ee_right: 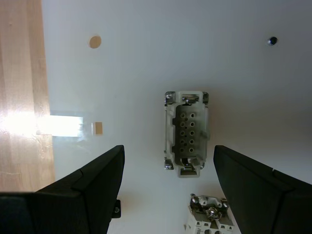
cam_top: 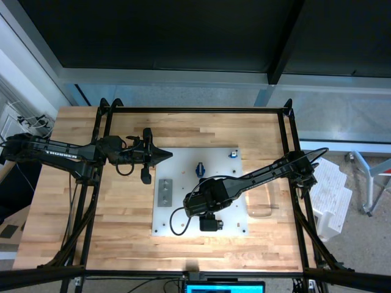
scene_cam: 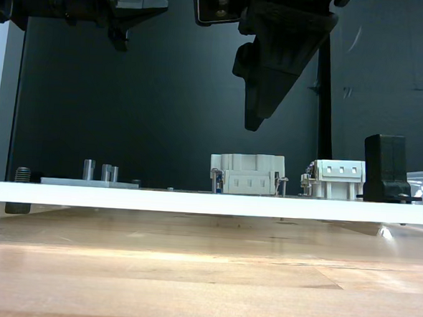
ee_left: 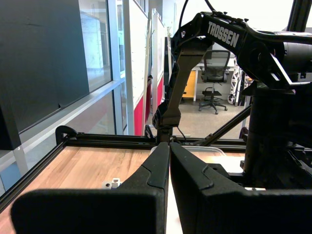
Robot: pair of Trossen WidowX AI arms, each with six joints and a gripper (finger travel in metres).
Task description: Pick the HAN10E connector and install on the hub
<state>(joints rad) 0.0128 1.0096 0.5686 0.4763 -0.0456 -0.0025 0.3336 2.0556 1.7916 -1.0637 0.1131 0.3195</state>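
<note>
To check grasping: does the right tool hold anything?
No, the right tool hangs open above the grey plug, touching nothing; the left tool, shut, hangs high at the left.

White square plate (cam_top: pixel 180 168) on wooden worktop (cam_top: pixel 73 201). Beige rectangular HAN10E connector (ee_right: pixel 186 131) on plate, beige-grey hub (ee_right: pixel 209 222) just beside it. Above connector, right gripper (ee_right: pixel 168 151), fingers (ee_right: pixel 97 185) astride. Over plate's far left corner, left gripper (cam_top: pixel 167 155), fingers together.
</note>
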